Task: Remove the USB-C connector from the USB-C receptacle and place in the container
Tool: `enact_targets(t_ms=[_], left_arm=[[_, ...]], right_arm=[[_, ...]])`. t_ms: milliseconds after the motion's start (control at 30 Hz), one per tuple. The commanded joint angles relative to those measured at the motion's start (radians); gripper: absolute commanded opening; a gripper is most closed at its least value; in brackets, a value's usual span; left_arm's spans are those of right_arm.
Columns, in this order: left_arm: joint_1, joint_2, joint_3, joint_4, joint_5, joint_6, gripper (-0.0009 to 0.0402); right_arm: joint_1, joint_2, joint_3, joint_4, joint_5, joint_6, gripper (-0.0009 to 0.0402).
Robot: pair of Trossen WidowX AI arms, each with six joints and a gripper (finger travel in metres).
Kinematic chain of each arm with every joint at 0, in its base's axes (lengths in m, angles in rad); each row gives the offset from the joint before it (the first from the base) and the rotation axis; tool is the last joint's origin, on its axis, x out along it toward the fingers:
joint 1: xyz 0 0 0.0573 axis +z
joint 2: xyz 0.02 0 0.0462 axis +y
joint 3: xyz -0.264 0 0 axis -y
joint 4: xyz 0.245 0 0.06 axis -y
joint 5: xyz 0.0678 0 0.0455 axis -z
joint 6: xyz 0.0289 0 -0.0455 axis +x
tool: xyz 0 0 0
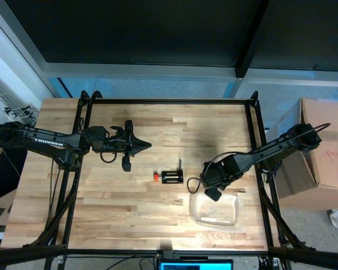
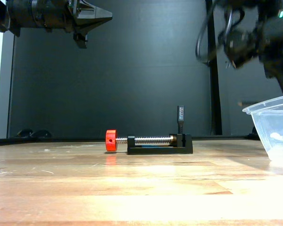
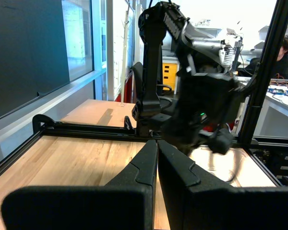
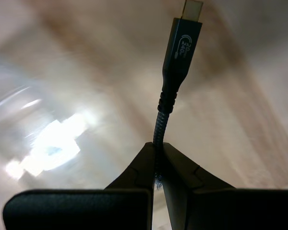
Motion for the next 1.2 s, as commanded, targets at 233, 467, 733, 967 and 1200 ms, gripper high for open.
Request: enact_targets(t_ms=[233, 467, 733, 967, 1200], left_arm=[[0.0, 0.0, 0.0, 0.0, 0.0, 0.0, 0.0], [0.0, 0.0, 0.0, 0.0, 0.0, 0.0, 0.0], [0.0, 0.0, 0.0, 0.0, 0.0, 0.0, 0.0], [0.0, 0.0, 0.0, 0.0, 0.0, 0.0, 0.0], [0.0, 0.0, 0.0, 0.0, 0.0, 0.0, 0.0]], right_arm=[[0.207, 0.004, 0.082, 0.017, 0.032, 0.005, 0.0], [0.359, 0.02, 0.077, 0.066, 0.032, 0.048, 0.0], [0.413, 0.051, 0.077, 0.116, 0.027, 0.071, 0.0026], [0.412, 0.051, 0.076, 0.11, 0.032, 0.074, 0.0138], [0.387, 0.045, 0.076, 0.111, 0.032, 0.071, 0.0206]])
